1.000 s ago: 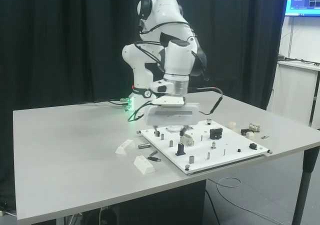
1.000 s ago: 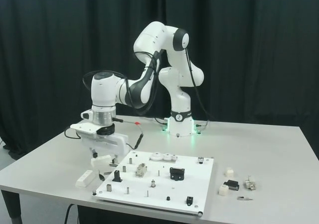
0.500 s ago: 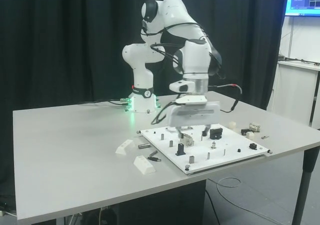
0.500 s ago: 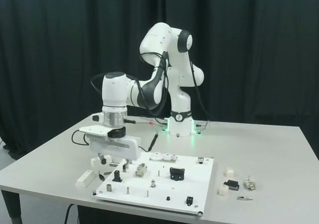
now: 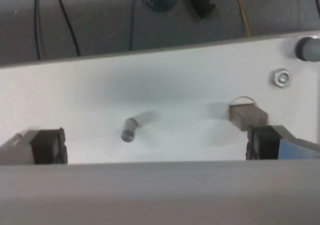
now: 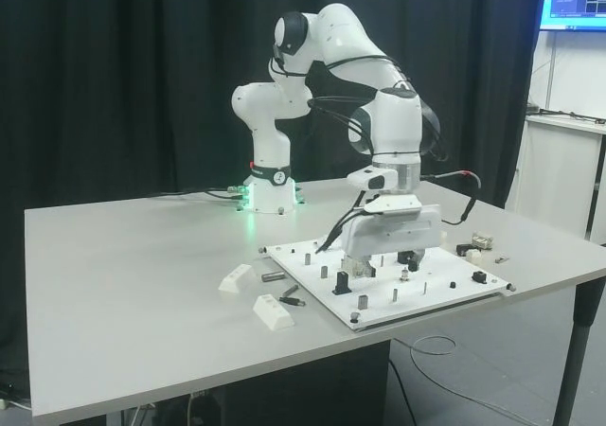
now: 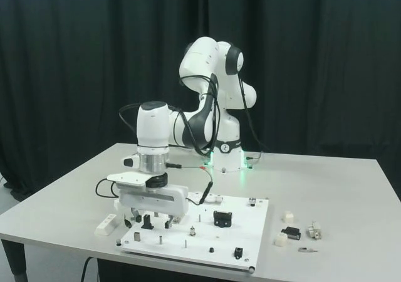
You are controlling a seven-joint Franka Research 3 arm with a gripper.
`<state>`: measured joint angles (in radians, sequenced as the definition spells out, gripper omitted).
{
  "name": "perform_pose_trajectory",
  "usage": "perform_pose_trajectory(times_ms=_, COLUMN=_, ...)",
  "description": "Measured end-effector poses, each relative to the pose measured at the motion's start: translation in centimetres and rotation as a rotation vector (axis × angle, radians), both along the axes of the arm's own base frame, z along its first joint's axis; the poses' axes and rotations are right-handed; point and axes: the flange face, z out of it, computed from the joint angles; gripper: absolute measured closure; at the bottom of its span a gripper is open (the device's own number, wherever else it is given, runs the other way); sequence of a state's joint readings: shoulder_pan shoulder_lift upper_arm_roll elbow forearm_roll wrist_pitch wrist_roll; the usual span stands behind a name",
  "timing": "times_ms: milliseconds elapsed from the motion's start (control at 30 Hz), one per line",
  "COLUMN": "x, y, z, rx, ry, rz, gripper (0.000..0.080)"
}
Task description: Remove round peg 2.
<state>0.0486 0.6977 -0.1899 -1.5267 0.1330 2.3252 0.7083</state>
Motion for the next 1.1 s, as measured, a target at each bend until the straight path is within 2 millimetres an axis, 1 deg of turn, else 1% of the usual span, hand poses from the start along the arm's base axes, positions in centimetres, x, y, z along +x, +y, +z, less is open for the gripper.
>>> perform_pose_trajectory(times_ms=267, x=0.5, y=0.4, z=-0.6, rx=0.004, ry=0.036, rz=-0.003, gripper=0.0003)
perform_pose_trajectory(times_ms=600, x=0.4, y=0.7, z=-2.0, rx=0.007, ry=0.079, rz=0.001, gripper=0.0003)
perform_pose_trajectory(times_ms=833, x=0.4, y=1.3, z=-3.0, rx=0.006, ry=0.092, rz=0.009, gripper=0.0003)
perform_pose_trajectory(times_ms=1100, x=0.4, y=1.7, z=-3.7, rx=0.004, ry=0.1, rz=0.014, gripper=0.0003)
